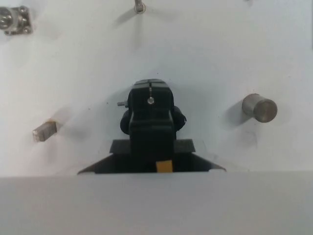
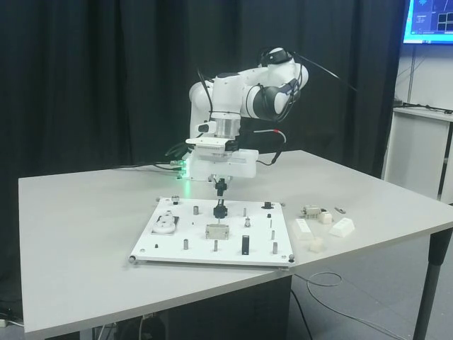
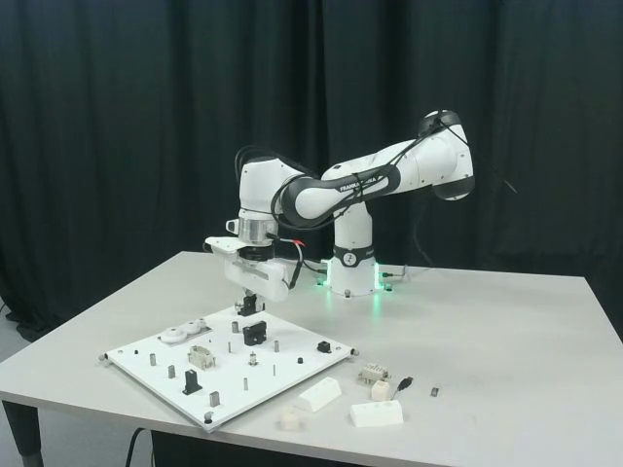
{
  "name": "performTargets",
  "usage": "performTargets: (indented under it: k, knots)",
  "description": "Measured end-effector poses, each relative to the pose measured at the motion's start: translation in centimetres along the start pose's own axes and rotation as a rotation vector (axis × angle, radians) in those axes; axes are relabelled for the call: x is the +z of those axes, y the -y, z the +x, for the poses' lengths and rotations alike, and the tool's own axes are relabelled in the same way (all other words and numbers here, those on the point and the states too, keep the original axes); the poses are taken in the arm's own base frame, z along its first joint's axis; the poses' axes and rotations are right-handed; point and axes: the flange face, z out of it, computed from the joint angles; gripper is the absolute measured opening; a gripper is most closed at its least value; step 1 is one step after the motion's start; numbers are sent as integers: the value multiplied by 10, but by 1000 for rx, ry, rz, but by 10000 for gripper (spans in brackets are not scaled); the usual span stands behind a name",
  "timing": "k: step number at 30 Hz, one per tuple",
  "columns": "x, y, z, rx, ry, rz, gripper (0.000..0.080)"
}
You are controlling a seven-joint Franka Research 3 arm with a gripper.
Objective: Place D-SUB.
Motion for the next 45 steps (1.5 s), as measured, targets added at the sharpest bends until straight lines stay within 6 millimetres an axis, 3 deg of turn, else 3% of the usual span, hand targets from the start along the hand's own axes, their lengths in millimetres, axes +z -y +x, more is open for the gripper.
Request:
performTargets:
  k: [11,20,30,45]
  knots:
    - [-1,5,-7,-44,2,5,155]
    - [-6,26,-39,-141,38,31,155]
    - [-12,57,-101,-266,85,55,155]
    - [-10,93,-215,-321,97,55,155]
